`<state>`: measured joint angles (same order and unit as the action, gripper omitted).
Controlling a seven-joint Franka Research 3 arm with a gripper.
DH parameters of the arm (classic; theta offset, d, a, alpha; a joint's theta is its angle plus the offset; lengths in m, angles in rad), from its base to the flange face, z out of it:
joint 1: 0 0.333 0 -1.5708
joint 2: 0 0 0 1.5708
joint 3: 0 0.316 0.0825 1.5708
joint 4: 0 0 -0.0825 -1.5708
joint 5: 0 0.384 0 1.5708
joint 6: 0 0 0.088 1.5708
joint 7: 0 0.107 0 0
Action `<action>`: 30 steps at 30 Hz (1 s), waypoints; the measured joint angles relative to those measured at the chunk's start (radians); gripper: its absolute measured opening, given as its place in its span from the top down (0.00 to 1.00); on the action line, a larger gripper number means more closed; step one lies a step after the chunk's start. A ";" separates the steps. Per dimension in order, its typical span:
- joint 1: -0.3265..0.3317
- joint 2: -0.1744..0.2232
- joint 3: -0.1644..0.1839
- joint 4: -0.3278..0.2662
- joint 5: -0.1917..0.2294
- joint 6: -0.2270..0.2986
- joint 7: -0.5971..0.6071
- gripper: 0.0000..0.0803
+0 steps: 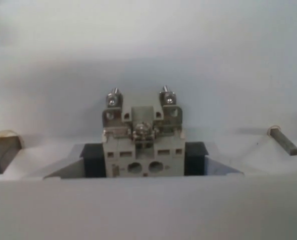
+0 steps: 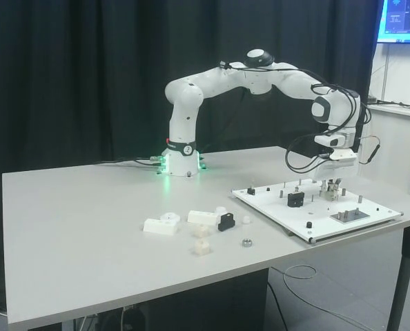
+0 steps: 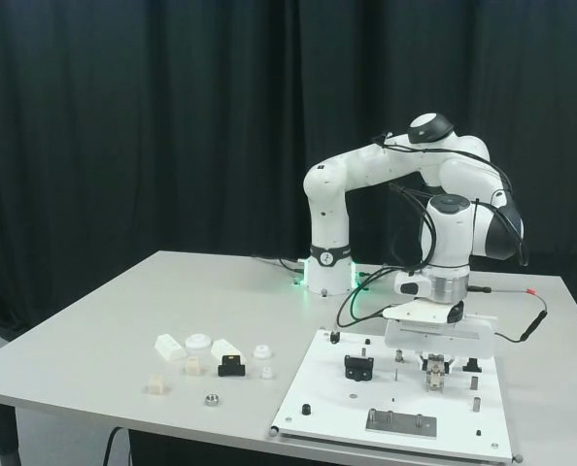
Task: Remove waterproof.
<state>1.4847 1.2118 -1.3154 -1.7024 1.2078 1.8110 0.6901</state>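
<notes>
A: Where is the waterproof part in all this?

B: Judging by the task, it is the small white connector block (image 1: 142,150) standing upright on the white board (image 2: 281,210), directly under the gripper (image 3: 434,377). In the wrist view it sits centred between the 2 fingers, with 2 screws on its top and a black seat behind it.

A: And the claw — gripping it or not?

B: Not gripping, as far as I can see. In the wrist view the grey finger pads (image 1: 2,154) stand wide apart, 1 on each side of the block with clear gap between pad and part. My reading is that the arm is lined up like this so the fingers can close squarely on the block's flanks and lift it straight off its seat.

A: What else is nearby?

B: On the board, a black fixture (image 2: 295,200) sits close by, thin upright pins stand near the block, and a grey metal plate (image 3: 400,422) lies at the board's front edge. Those pins look like the main thing to avoid. Well apart, on the grey table (image 2: 74,207), lie loose white pieces (image 2: 160,225) and a small nut (image 2: 246,242) — no obstacle there.
</notes>
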 joint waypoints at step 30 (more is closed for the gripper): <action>-0.028 0.000 -0.001 0.031 -0.003 -0.043 0.003 0.61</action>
<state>1.4568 1.2115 -1.3164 -1.6713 1.2047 1.7676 0.6927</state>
